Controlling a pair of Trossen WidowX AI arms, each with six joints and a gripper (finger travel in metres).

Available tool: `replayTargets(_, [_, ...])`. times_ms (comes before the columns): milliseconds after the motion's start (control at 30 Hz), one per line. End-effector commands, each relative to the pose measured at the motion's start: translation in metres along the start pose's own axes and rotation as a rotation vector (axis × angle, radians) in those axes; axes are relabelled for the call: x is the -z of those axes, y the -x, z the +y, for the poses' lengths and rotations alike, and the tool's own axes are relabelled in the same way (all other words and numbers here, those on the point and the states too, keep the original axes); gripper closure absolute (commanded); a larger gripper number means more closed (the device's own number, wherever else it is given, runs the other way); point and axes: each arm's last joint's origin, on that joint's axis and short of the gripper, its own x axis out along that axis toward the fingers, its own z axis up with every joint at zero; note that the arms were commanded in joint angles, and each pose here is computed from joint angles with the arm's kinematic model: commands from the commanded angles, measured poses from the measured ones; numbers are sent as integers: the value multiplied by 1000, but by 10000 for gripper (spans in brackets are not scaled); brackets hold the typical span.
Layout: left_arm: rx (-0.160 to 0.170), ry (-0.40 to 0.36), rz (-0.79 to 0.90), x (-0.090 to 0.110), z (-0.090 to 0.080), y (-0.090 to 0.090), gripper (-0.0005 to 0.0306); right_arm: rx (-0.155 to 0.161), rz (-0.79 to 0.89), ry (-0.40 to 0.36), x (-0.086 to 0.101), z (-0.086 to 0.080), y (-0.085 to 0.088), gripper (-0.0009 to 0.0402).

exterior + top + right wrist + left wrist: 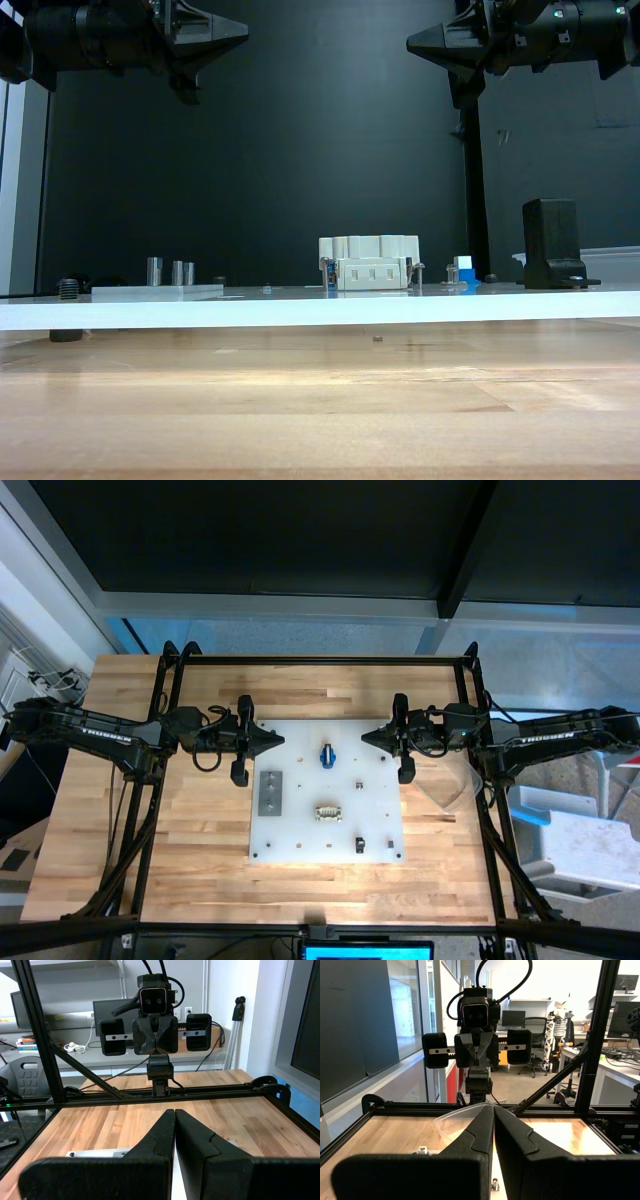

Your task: Pick the 16mm bar from the taskboard and place it in the container

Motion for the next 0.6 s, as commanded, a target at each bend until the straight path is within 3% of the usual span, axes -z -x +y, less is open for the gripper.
replayTargets(33, [0, 0, -1, 0, 0, 0, 300, 0, -1, -3, 0, 0, 0, 393])
replayTargets(467, [0, 0, -1, 0, 0, 0, 300, -1, 0, -29, -4, 0, -1, 393])
replayTargets(600, [0, 0, -1, 0, 0, 0, 300, 9, 116, -25, -9, 1, -3, 393])
